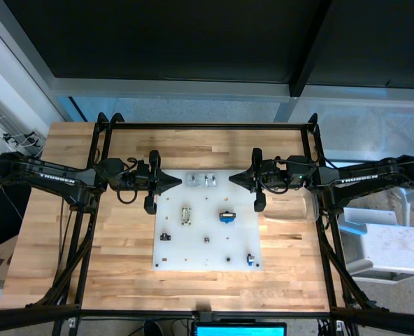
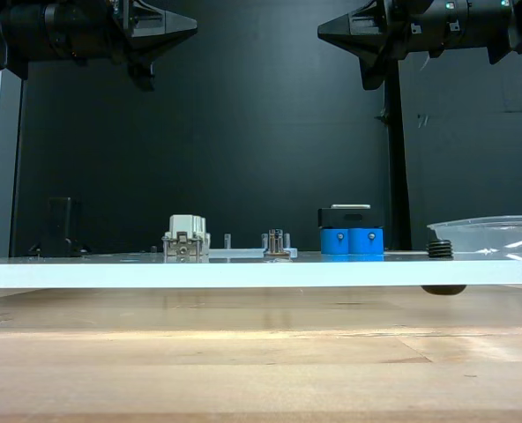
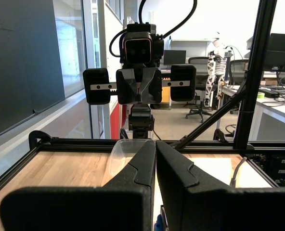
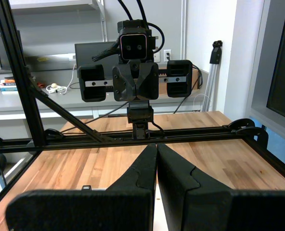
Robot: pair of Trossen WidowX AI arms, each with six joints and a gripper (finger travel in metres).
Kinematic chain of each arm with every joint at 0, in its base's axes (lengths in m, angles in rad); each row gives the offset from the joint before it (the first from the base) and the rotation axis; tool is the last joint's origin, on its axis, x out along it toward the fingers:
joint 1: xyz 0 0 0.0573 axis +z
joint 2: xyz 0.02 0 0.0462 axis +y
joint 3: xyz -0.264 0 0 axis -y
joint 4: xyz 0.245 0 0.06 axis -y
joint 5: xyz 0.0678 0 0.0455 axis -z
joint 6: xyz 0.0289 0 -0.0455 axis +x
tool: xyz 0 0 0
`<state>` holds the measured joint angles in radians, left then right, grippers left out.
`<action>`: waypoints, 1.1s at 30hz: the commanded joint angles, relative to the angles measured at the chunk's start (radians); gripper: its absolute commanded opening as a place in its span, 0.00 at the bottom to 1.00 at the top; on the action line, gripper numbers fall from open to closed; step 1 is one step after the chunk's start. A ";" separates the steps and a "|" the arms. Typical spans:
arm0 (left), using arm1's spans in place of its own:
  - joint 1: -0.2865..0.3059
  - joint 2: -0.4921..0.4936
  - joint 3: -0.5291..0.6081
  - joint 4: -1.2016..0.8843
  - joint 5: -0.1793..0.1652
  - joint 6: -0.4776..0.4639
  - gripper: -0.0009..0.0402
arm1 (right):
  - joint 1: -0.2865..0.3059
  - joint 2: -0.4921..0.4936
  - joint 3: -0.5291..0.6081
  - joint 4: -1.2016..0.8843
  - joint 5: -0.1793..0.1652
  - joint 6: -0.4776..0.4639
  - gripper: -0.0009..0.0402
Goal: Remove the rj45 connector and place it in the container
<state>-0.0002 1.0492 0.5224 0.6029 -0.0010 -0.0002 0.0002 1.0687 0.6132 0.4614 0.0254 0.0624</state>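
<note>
A pale grey plug with a metal clip, which I take for the rj45 connector (image 1: 187, 216) (image 2: 186, 240), sits in the left half of the white board (image 1: 193, 255). The clear container (image 1: 291, 208) (image 2: 495, 233) lies on the table just right of the board. My left gripper (image 1: 181, 182) (image 2: 195, 29) (image 3: 155, 144) hangs shut and holds nothing, high above the board's far left edge. Facing it, my right gripper (image 1: 230, 179) (image 2: 320, 35) (image 4: 156, 146) is also shut and holds nothing, high above the far right part of the board.
The board also carries a blue and black block (image 1: 226, 216) (image 2: 351, 231), a clear fixture (image 1: 201, 180) at its far edge, a small metal post (image 2: 277, 243) and small black parts (image 1: 165, 238). A black frame (image 1: 207, 127) rings the wooden table.
</note>
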 commanded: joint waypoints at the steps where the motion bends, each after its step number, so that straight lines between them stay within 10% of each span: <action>1: 0.000 0.000 0.000 0.000 0.000 0.000 0.02 | 0.000 0.000 0.000 0.001 0.000 0.000 0.02; 18: 0.000 0.000 0.000 0.000 0.000 0.000 0.02 | 0.008 0.000 0.027 -0.181 0.005 0.004 0.02; 33: 0.000 0.000 0.000 0.000 0.000 0.000 0.02 | 0.142 0.073 0.279 -0.789 0.115 0.058 0.02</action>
<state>-0.0002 1.0489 0.5224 0.6025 -0.0010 -0.0002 0.1295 1.1263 0.8658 -0.2817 0.1390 0.1085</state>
